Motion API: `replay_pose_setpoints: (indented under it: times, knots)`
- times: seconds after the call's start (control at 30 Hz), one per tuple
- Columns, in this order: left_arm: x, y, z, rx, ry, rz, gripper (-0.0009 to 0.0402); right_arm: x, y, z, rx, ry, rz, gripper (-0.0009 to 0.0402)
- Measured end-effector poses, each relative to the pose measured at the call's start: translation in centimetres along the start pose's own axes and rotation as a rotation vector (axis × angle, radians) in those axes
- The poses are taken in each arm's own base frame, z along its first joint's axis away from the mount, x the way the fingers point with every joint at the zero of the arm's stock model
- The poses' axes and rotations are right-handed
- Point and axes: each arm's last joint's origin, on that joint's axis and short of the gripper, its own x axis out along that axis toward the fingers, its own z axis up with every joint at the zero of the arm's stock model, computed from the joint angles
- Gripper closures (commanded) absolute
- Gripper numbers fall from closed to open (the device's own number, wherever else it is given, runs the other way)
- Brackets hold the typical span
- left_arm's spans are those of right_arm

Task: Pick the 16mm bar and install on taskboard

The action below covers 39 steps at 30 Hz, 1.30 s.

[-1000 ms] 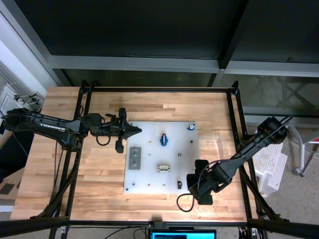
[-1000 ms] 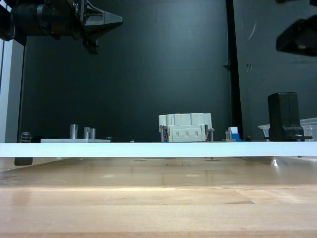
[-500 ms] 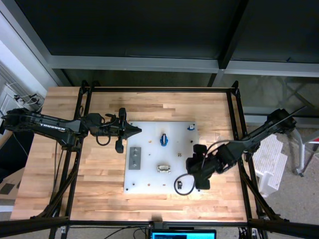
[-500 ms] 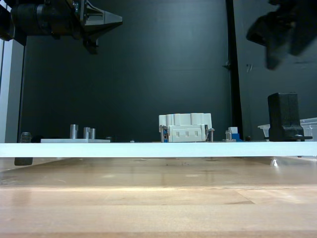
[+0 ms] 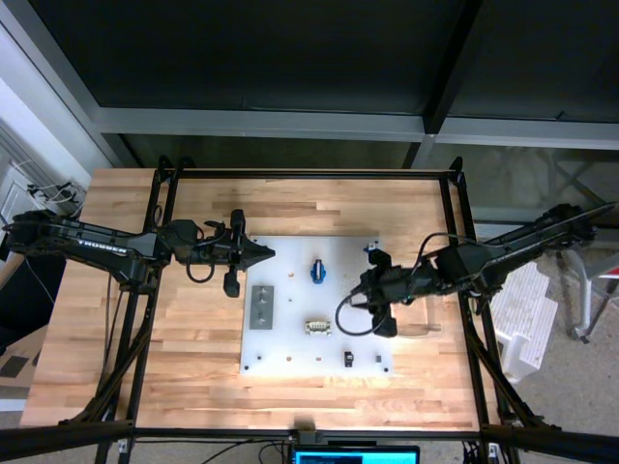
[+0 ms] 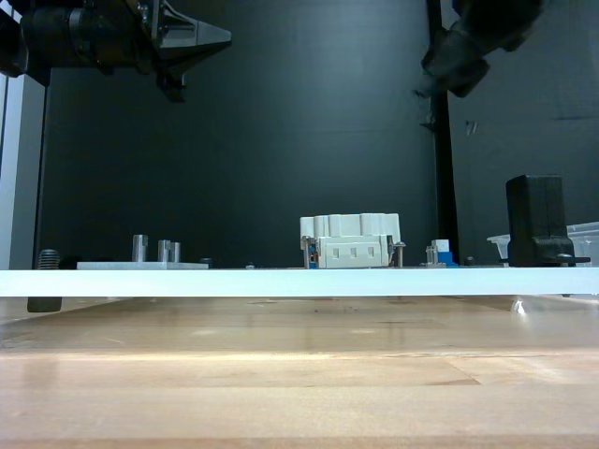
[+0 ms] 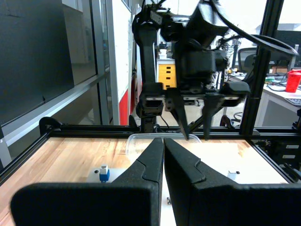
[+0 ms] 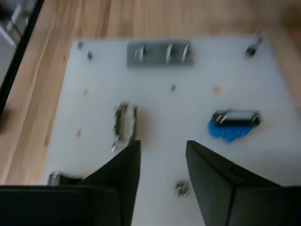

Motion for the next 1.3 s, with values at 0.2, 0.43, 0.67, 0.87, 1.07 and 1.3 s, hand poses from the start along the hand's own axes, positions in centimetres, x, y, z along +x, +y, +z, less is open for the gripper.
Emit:
replay_pose_setpoints:
  times: [0.2,0.43,0.67,0.87,1.07,1.3]
  knots:
    - [0.0,0.0,0.0,0.000,0.000,0.000,0.0393,-0.5,-2.0,0.1,-0.025,-0.151,-0.029,0.0345]
    - [0.0,0.0,0.0,0.000,0.000,0.000,0.0393,-1.0,-4.2,0.1,-0.028,-0.326,-0.066,0.0394]
    - [0.0,0.0,0.0,0.000,0.000,0.000,0.0393,-1.3,-6.1,-0.2,-0.033,-0.464,-0.088,0.0393]
    - [0.0,0.0,0.0,0.000,0.000,0.000,0.0393,-1.3,-6.8,-0.6,-0.051,-0.569,-0.082,0.0394]
    - [0.0,0.0,0.0,0.000,0.000,0.000,0.0393,-1.1,-7.2,-1.1,-0.048,-0.646,-0.069,0.0393]
    - [0.0,0.0,0.0,0.000,0.000,0.000,0.0393,-0.9,-7.4,-1.6,-0.051,-0.679,-0.051,0.0393]
